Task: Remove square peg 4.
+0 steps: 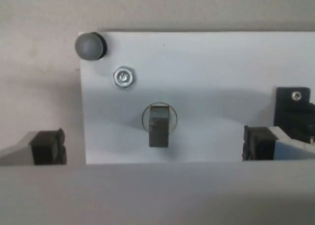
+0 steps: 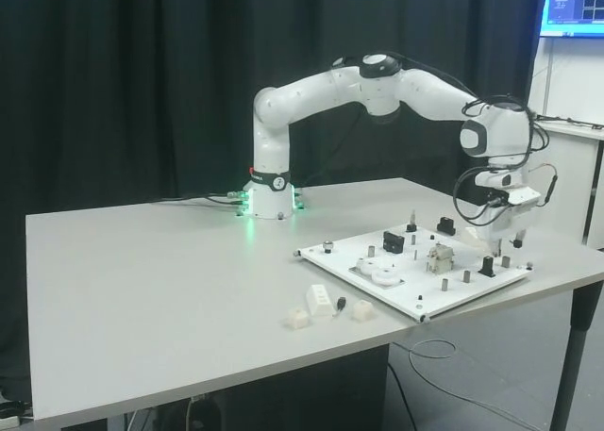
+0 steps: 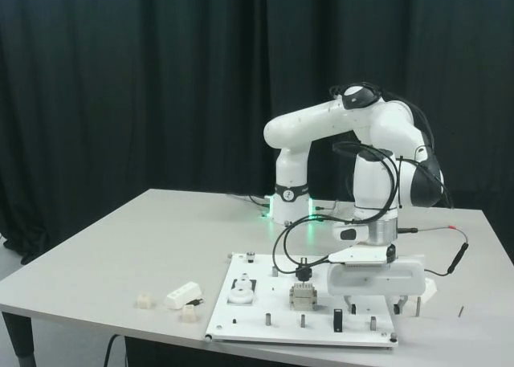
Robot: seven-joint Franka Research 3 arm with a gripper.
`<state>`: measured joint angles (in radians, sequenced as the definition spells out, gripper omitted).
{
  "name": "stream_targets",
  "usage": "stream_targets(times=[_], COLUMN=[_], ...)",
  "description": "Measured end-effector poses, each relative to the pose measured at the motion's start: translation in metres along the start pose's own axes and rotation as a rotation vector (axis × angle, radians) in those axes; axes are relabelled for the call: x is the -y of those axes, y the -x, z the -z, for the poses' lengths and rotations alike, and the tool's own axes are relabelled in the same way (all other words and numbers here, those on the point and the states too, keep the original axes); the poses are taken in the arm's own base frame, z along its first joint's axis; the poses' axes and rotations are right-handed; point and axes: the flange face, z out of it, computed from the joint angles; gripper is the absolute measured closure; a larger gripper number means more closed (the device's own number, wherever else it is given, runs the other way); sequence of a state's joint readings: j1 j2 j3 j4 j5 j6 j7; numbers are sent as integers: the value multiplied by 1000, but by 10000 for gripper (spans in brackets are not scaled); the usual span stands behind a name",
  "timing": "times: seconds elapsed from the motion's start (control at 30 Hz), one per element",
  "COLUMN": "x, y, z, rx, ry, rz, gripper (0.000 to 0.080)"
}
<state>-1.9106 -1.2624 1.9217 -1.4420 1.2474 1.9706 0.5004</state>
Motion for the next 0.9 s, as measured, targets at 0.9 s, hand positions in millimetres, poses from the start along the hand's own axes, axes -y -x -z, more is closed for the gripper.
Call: stream_targets(times=[0.9], x=[-2], y=[1], z=[-25], rx=[-6], ry=[-3], rz=[-12], gripper=[3])
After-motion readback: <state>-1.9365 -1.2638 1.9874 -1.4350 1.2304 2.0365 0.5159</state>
